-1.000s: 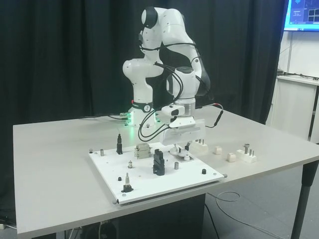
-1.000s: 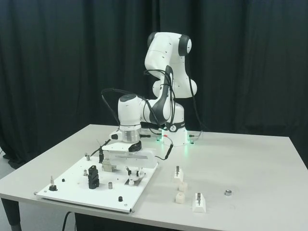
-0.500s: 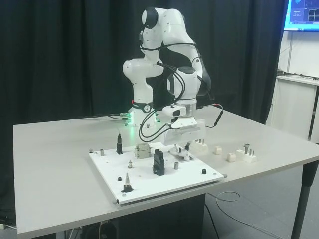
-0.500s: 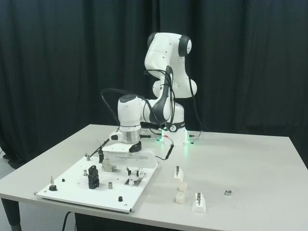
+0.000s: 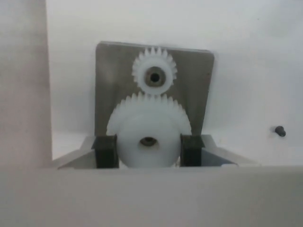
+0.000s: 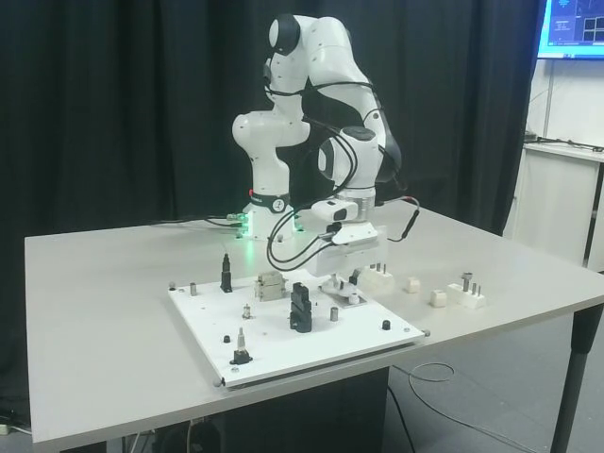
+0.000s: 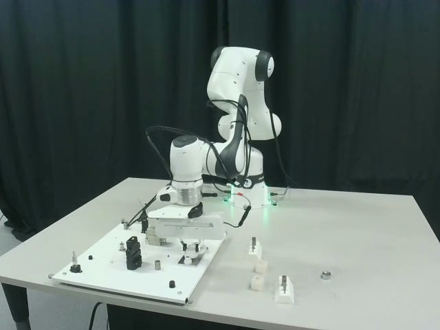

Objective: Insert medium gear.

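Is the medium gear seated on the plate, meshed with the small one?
Seated: medium gear lies flat on the grey plate, teeth meeting the small gear, black fingers flanking it.

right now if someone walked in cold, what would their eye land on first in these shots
Most likely the white robot arm, bent down over the white board at the near end of the grey table. In the wrist view, two white gears stand out on a grey plate: the medium gear sits between the gripper fingers, its teeth against the small gear.
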Controlling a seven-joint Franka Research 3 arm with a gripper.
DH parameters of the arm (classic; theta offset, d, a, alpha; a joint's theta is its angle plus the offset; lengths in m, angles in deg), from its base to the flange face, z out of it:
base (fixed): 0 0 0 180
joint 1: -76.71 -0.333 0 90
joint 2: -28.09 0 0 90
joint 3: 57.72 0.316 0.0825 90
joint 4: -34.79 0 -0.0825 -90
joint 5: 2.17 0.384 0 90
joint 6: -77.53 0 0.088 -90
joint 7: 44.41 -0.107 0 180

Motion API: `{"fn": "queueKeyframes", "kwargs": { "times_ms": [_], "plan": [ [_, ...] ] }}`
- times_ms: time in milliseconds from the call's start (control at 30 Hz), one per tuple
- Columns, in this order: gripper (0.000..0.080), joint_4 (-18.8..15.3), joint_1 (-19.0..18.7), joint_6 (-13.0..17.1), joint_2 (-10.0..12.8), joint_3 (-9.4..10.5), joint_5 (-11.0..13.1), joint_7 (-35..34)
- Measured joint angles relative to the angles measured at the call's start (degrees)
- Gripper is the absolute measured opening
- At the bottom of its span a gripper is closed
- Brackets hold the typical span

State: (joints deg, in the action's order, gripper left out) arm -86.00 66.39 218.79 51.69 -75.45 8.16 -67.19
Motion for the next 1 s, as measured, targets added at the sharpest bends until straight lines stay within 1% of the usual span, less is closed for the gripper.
{"fn": "queueKeyframes", "kwargs": {
  "times_ms": [467,1000],
  "plan": [
    [0.0281,0.0,0.0,0.1,0.0,0.0,-0.6,10.9],
    [0.0281,0.0,0.0,0.2,0.0,-0.03,-0.7,20.1]
  ]
}}
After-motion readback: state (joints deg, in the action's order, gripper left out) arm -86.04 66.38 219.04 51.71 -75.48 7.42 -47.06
